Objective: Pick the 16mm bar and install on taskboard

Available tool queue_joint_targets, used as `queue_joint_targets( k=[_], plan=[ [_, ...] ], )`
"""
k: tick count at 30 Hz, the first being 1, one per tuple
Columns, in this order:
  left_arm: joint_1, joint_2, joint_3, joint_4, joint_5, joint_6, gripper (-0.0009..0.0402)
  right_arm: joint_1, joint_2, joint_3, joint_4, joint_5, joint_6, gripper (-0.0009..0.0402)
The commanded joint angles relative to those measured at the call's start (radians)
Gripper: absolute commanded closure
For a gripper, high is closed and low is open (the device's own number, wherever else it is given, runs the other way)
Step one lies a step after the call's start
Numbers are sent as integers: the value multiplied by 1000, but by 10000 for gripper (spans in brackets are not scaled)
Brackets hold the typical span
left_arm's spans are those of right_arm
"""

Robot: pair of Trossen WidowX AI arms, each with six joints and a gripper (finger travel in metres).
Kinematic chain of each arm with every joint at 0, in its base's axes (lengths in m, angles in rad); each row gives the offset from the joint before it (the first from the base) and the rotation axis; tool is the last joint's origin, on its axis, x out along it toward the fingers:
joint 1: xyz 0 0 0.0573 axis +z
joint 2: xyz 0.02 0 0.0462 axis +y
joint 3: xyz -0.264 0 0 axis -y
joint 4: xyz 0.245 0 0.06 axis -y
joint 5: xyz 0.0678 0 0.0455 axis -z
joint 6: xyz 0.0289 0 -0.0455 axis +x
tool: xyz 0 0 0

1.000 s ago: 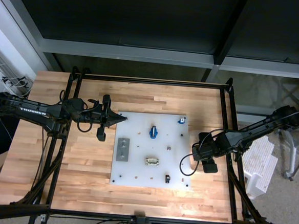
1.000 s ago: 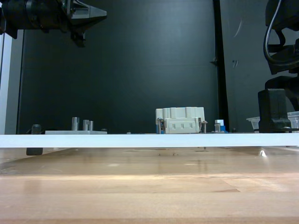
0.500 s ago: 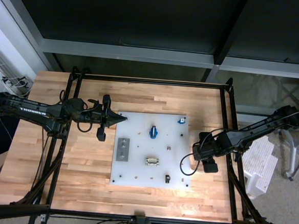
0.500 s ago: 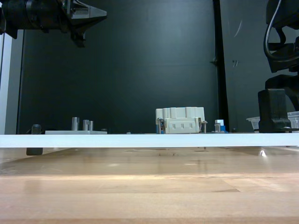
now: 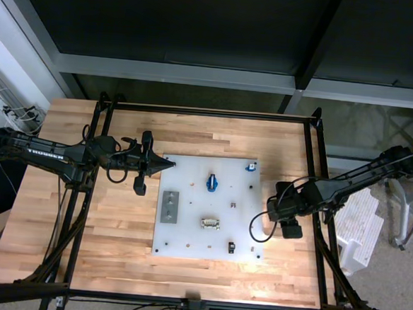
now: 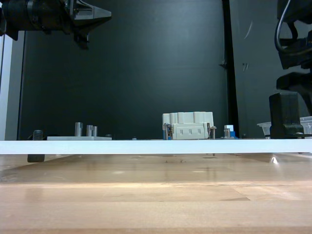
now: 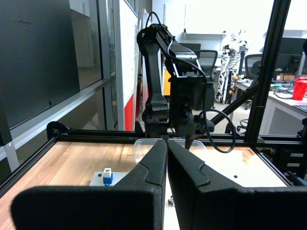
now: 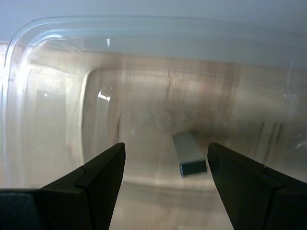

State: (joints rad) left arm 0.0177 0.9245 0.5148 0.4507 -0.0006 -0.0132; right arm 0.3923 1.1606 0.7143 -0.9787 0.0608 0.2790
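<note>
My right gripper [image 8: 165, 155], spread wide, hangs over the bin [image 8: 29, 96] at the high view's right. The bar [image 8: 189, 153] lies loose inside, off-centre, so closing could skid it. My left gripper [image 5: 165, 164], clenched empty, hovers by the board's [image 5: 191, 174] upper-left edge.

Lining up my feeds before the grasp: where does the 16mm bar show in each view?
High: not visible; right gripper is right of the taskboard, left gripper, shut, above its far-left corner.
Low: not visible.
Left wrist: not visible.
Right wrist: 16mm bar lies free in a clear bin, between the open fingers.
Shared landmark: the right gripper.
</note>
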Motion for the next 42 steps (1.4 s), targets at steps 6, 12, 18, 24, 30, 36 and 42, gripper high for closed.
queue_joint_targets(
  k=[6, 12, 18, 24, 30, 36, 42],
  plan=[
    [0, 0, 0, 0, 0, 0, 393, 0, -63, 29, -94, 2, 2, 153],
    [0, 0, 0, 0, 0, 0, 393, 0, -95, 62, -166, 3, 5, 153],
    [0, 0, 0, 1, 0, 0, 393, 0, -127, 91, -246, 27, 5, 153],
    [0, 0, 0, 0, 0, 0, 393, 1, -146, 98, -263, 27, 4, 153],
    [0, 0, 0, 0, 0, 0, 393, 1, -146, 98, -262, 29, -2, 153],
    [0, 0, 0, 0, 0, 0, 393, 0, -137, 97, -256, 30, -80, 153],
    [0, 0, 0, 0, 0, 0, 393, 0, -123, 92, -209, 29, -114, 153]
  ],
)
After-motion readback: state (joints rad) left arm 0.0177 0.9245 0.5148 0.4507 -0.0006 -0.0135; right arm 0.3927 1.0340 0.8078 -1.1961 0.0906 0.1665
